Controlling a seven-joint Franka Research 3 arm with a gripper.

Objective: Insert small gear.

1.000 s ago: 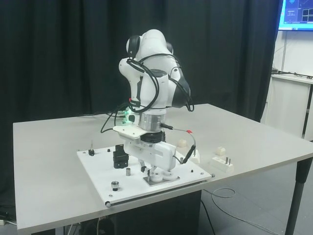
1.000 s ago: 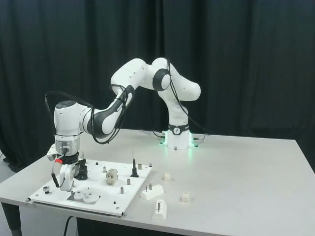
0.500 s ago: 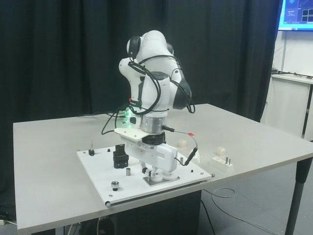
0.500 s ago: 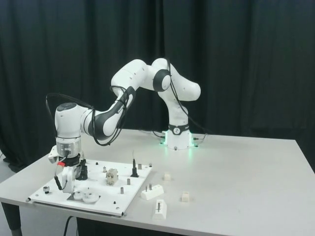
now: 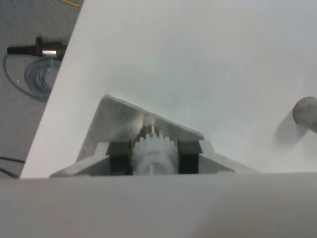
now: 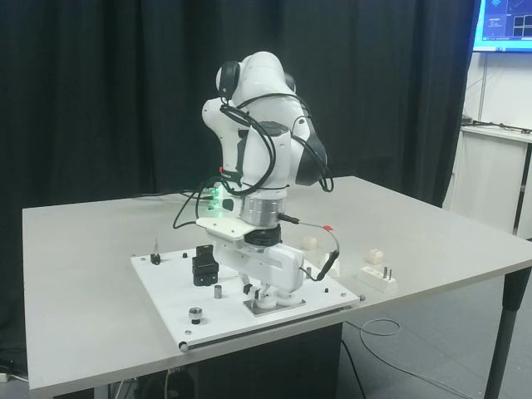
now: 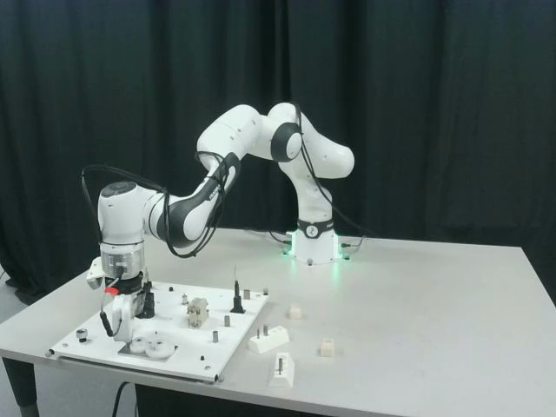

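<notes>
In the wrist view, a small white gear [image 5: 153, 154] sits between my two black finger pads [image 5: 119, 157], and my gripper [image 5: 153, 159] is shut on it. Just beneath it lies a grey metal plate [image 5: 115, 124] fixed on the white board [image 5: 208, 64]. From the first room view my gripper [image 6: 260, 293] stands low over that plate [image 6: 268, 306] near the board's front edge. The second room view shows my gripper [image 7: 122, 334] beside two white gears [image 7: 157, 349] lying on the same plate.
On the board [image 6: 166, 283] stand a black block [image 6: 203, 266], a short peg [image 6: 217, 291] and a dark cylinder [image 6: 195, 315]. A grey peg [image 5: 306, 111] stands nearby. White blocks [image 6: 378, 275] lie on the table beyond the board. A cable coil [image 5: 42, 79] lies on the floor.
The hand has turned a little about its wrist and shifted slightly along the board's front edge, still holding low over the metal plate. The cable at the wrist swung with it.
</notes>
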